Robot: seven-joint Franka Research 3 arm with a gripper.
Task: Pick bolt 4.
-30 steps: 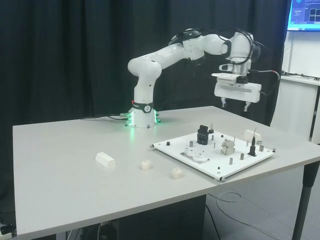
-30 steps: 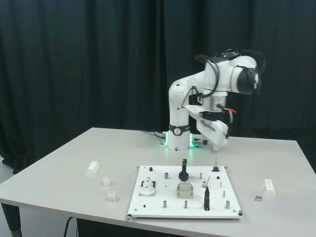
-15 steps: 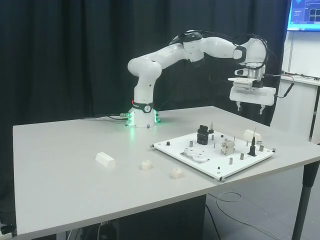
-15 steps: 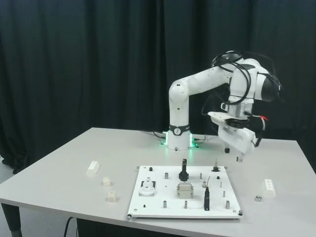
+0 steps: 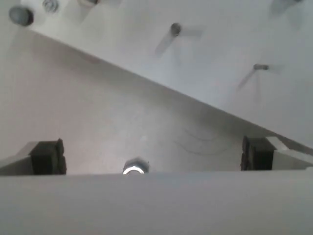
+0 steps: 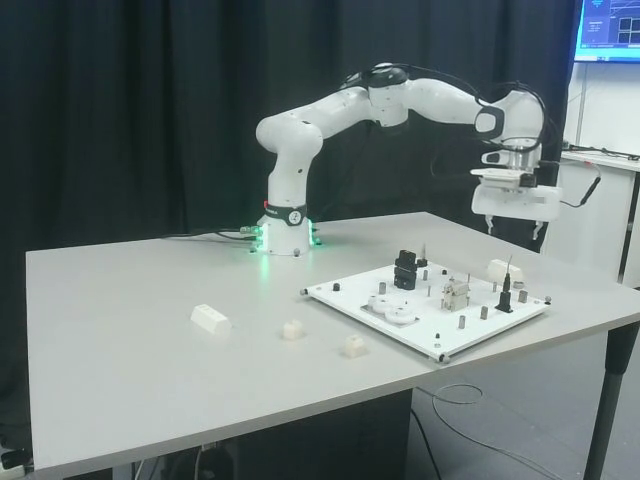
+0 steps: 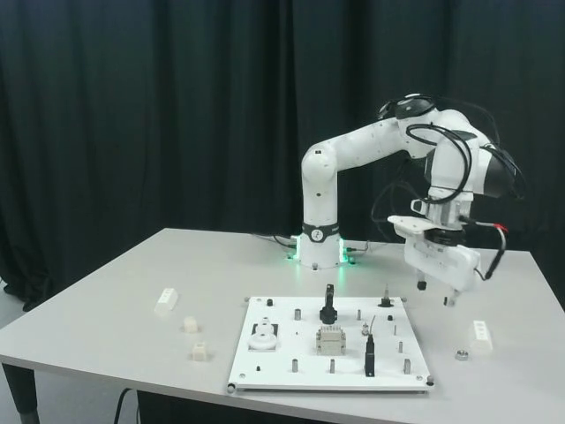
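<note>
Hand (image 7: pixel 433 293) moved beyond white board (image 7: pixel 328 373), open

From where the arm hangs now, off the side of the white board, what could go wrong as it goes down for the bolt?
The gripper hangs open above bare table beside the white board. The small bolt on the table sits close to a white block, so a finger might catch the block. In the wrist view the bolt lies nearly midway between the fingers but at the edge of sight, so the aim is hard to check.
</note>
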